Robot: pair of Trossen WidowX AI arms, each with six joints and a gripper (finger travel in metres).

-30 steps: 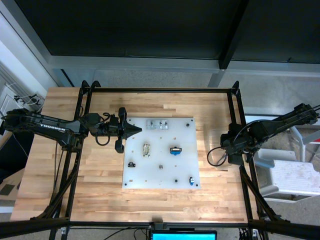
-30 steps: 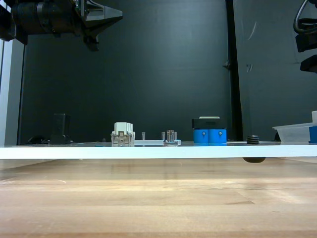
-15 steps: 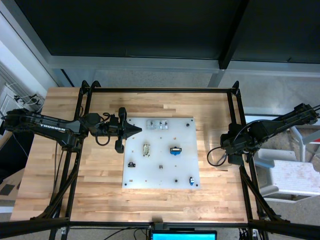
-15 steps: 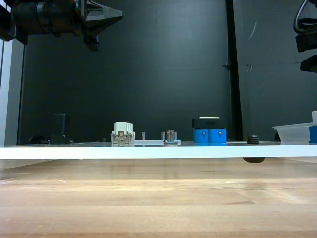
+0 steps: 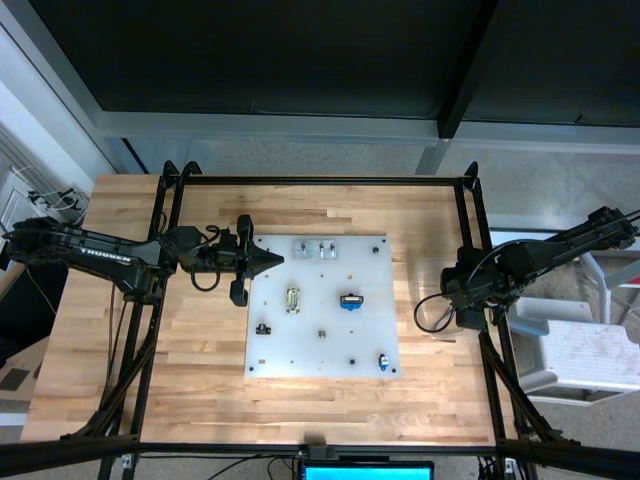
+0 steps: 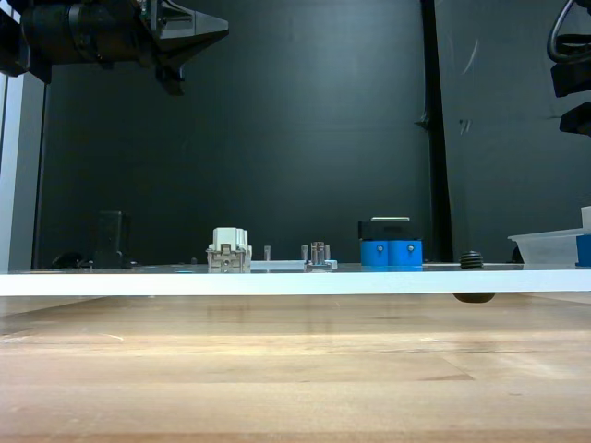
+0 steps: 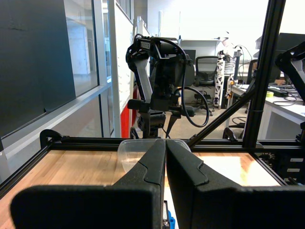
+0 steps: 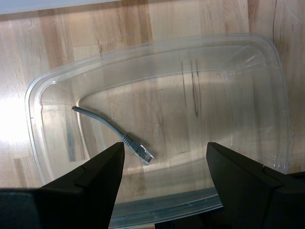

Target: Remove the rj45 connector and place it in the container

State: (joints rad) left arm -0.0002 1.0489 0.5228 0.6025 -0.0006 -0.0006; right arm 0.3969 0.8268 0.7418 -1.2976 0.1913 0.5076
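The rj45 connector point(image 8: 142, 152), a clear plug on a short grey cable point(image 8: 97, 118), lies on the floor of the transparent container point(image 8: 248, 95). My right gripper point(image 8: 165, 145) hangs open directly above it, holding nothing. In the high view that gripper point(image 5: 466, 312) is off the white board's right edge, over the container point(image 5: 436, 282). My left gripper point(image 5: 270, 260) is shut and empty, pointing right over the board's far left corner. It is high above the board in the low view point(image 6: 220, 31). In the left wrist view its fingers point(image 7: 165, 143) are pressed together.
The white board point(image 5: 300, 345) carries a grey connector block point(image 5: 293, 300), a blue-based part point(image 5: 350, 300), a small black part point(image 5: 263, 328) and a blue piece point(image 5: 383, 361). Black frame posts point(image 5: 470, 230) border the table. The container's rim point(image 6: 552, 242) shows at the low view's right.
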